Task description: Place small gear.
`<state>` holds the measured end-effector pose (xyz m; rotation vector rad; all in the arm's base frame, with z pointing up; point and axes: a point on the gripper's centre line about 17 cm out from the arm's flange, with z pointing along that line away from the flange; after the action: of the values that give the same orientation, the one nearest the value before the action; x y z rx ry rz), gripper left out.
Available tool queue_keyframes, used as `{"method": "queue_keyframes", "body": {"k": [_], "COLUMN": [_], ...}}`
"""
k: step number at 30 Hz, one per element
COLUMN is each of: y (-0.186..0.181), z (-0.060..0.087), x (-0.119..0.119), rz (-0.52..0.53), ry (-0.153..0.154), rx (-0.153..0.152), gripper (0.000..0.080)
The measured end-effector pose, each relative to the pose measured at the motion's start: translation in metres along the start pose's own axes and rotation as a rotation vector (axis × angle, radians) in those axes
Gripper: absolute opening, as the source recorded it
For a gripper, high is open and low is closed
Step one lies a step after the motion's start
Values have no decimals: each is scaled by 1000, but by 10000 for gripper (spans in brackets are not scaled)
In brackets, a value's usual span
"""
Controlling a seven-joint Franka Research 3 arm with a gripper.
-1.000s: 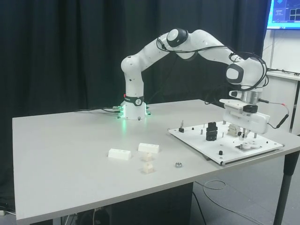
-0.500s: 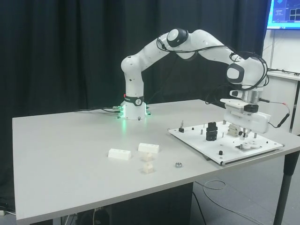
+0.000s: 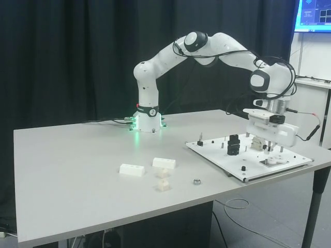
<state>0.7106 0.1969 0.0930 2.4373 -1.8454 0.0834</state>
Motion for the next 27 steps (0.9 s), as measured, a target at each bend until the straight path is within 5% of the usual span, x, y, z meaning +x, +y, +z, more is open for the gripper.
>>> {"method": "queue_keyframes", "body": {"k": [6, 16, 27], "y": [7, 34, 64], "z": [2, 3, 8], "x": [11, 45, 88], "rz": [-16, -81, -165], "ry": [39, 112, 144], "rx": [-27, -126, -233], "gripper": [135, 135, 135]}}
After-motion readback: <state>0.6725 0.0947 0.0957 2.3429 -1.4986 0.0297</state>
